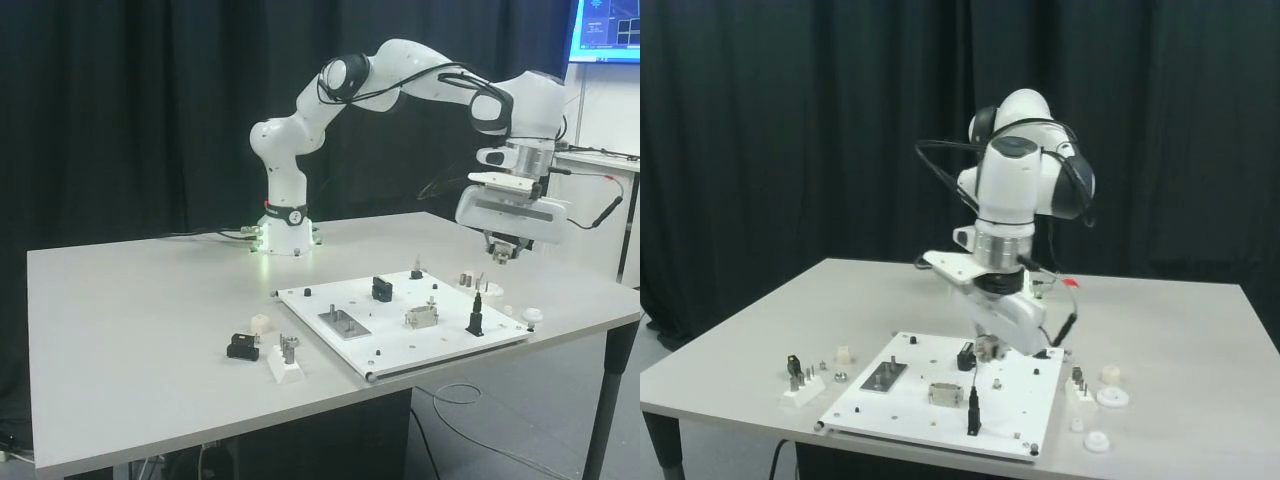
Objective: Insert waterproof.
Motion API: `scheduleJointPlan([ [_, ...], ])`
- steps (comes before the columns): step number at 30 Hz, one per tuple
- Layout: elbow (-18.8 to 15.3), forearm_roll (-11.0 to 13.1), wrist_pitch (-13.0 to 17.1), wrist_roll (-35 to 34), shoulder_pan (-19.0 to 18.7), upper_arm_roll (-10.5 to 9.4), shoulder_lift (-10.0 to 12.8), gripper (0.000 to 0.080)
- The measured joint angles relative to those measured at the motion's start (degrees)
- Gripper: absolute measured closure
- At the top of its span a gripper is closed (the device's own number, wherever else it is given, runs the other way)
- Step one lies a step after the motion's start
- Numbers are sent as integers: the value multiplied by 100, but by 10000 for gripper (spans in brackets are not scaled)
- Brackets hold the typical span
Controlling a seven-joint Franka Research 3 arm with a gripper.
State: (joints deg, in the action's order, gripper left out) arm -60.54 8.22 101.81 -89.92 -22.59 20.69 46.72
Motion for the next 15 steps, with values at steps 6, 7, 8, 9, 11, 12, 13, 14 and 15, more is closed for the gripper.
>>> scheduleJointPlan([
  [6,0,0,-89,251,176,15,0,487],
  [7,0,0,-108,265,204,15,0,487],
  [8,0,0,-125,281,230,15,0,487],
  [9,0,0,-146,311,255,15,0,487],
  [11,0,-4,-205,406,300,15,-1,487],
  [12,0,-7,-238,458,322,15,-1,487],
  [13,0,-14,-272,513,344,15,-1,487],
  [14,0,-25,-312,575,364,15,-2,487],
  [15,0,-40,-355,662,384,15,-4,487],
])
